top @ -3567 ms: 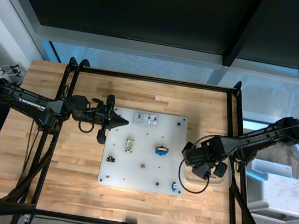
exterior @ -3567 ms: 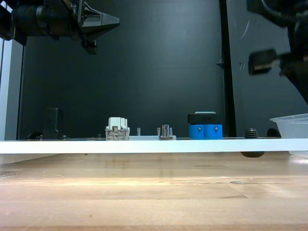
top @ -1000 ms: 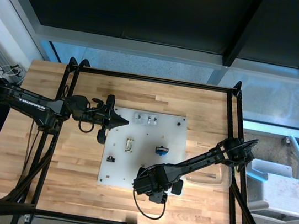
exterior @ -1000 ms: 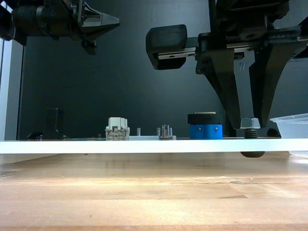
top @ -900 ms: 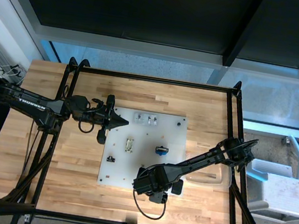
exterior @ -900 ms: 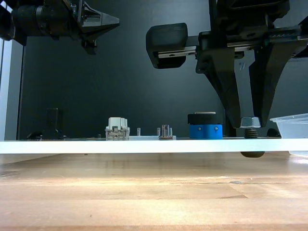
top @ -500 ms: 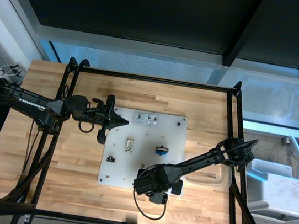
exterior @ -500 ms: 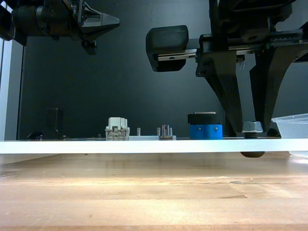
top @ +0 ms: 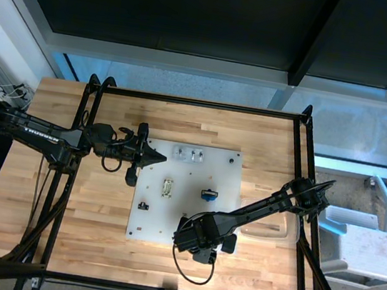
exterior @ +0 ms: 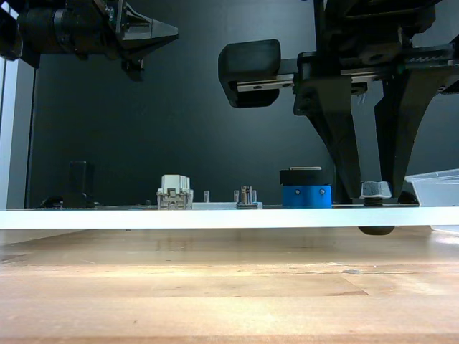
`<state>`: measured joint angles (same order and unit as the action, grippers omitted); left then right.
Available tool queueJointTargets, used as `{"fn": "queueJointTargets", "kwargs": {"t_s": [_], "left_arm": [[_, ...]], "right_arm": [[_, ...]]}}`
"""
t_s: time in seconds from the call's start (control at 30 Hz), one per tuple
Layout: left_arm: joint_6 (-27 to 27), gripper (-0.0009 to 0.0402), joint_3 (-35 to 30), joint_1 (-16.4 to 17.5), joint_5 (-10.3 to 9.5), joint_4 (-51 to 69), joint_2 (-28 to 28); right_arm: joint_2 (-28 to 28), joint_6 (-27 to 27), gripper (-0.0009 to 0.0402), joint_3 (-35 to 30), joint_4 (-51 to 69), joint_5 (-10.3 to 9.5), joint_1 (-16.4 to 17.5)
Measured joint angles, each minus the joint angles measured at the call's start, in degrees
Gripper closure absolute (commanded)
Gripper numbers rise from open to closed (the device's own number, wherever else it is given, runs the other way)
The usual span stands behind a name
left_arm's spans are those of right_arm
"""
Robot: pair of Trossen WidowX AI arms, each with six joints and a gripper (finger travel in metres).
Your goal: Pick the M12 fastener and fasten on the M12 threads
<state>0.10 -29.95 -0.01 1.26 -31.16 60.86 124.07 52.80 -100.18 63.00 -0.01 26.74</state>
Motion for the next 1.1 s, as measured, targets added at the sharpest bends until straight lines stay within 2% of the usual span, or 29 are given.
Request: {"fn": "queueJointTargets", "kwargs": {"t_s": [0.1, 1.1], "left_arm": [[0.0, 0.0393, 0.0, 0.0, -0.02, 0.0, 0.0], [0.0, 0.0393, 0.0, 0.0, 0.00, 0.0, 0.0]], "right_arm": [[0.0, -1.5, 0.0368, 0.0, 0.0, 0.00, 0.0], [0.2, -1.3, 0.0368, -0.1, 2.0, 0.04, -0.1]]}}
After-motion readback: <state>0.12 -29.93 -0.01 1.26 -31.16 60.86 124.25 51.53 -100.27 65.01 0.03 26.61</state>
